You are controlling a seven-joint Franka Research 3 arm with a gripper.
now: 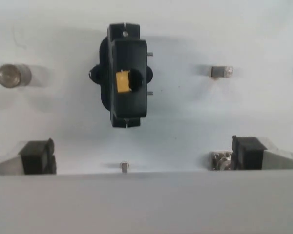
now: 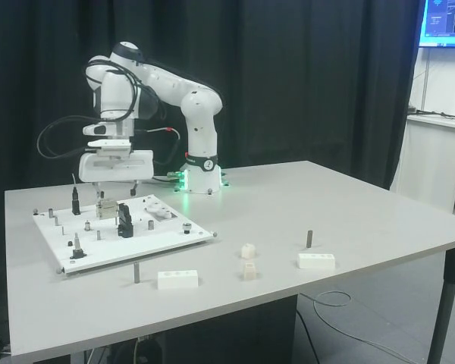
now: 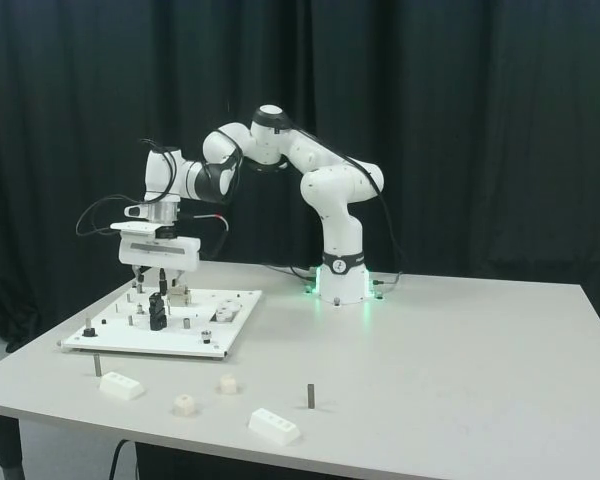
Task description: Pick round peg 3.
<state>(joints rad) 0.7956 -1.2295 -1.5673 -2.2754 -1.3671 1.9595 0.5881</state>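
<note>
Gripper (image 1: 136, 161): spread wide, holding nothing, I judge ready to straddle.
Round peg (image 1: 124, 166): upright between my fingertips (image 1: 36, 157).
White board (image 2: 167, 239): holds fixtures steady.

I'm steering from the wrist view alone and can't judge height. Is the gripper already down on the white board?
Observer: No. The gripper hangs above the white board, with a gap over the black fixture.
Operator: Any pegs off the board?
Observer: Yes. A far peg stands upright on the grey table, beside a white block.
Operator: Only that one?
Observer: No. A near peg stands upright just in front of the board, next to a second block.
</note>
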